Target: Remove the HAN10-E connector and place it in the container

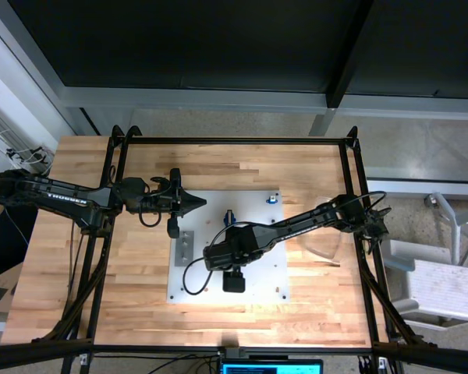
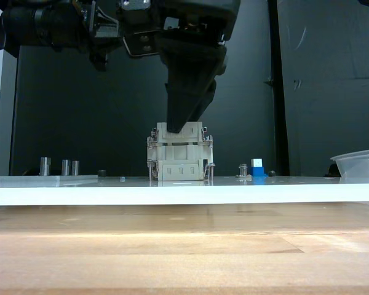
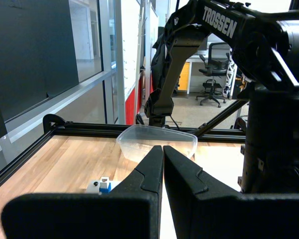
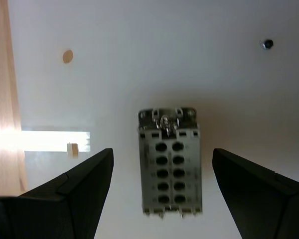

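Right end effector [image 4: 162,154] spread over light-grey rectangular pin-holed connector [image 2: 179,157] on white board [image 1: 265,265]; left end effector [image 3: 163,148] pressed together, facing clear plastic tub [image 3: 157,139].

The wooden table [image 1: 78,265] carries a white board [image 1: 264,271] at its middle, the clear container [image 3: 157,141] just beside it

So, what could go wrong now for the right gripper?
The right gripper hangs open astride the HAN10-E connector; closing off-centre could tilt the connector or lose it.
The container sits on the table right of the board, so a loose grip may drop the connector on the way.
The left gripper, shut, is parked over the board's far left edge.
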Controlling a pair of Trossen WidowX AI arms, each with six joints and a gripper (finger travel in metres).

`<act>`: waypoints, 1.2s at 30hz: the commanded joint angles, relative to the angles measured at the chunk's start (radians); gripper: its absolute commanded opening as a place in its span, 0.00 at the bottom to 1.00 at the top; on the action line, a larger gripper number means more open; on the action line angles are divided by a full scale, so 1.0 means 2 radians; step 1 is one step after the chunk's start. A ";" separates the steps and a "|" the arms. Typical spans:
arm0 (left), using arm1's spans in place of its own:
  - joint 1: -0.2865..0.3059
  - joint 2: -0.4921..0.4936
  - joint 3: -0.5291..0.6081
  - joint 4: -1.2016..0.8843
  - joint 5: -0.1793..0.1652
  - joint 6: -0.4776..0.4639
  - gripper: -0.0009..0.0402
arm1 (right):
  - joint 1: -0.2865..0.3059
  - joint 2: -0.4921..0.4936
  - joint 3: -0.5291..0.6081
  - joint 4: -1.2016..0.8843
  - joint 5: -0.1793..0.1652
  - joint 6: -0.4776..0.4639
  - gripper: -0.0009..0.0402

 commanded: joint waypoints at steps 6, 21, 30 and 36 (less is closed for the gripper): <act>0.000 0.000 0.000 0.000 0.000 0.000 0.02 | 0.000 0.005 0.000 0.001 0.000 -0.001 0.63; 0.000 0.000 0.000 0.000 0.000 0.000 0.02 | 0.000 0.004 0.001 -0.003 -0.001 -0.001 0.37; 0.000 0.000 0.000 0.000 0.000 0.000 0.02 | 0.000 0.003 0.008 -0.004 -0.005 -0.001 0.21; 0.000 0.000 0.000 0.000 0.000 0.000 0.02 | 0.000 0.003 0.028 -0.025 -0.005 -0.003 0.16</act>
